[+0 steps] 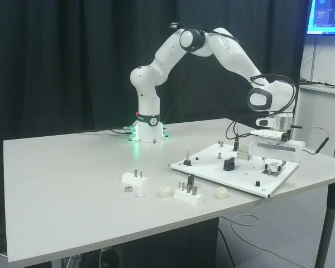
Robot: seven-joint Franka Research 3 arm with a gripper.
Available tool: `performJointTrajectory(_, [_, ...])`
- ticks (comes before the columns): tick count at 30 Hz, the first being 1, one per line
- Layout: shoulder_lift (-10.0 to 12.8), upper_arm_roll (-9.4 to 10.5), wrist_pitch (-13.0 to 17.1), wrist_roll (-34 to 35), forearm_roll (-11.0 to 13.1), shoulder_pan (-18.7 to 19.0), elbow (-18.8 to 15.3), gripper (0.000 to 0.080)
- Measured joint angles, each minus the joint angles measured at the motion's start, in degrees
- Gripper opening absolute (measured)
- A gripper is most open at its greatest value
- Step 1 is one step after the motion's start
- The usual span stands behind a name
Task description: Insert medium gear.
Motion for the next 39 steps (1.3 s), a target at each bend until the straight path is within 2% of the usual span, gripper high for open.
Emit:
performJointTrajectory(11, [0.08, 0.0, 0.07, 3.92, 0.19, -0.04, 0.03, 0.0396])
performJointTrajectory(39, [0.64, 0.04, 0.65, 2.86, 0.19, -0.04, 0.04, 0.0396])
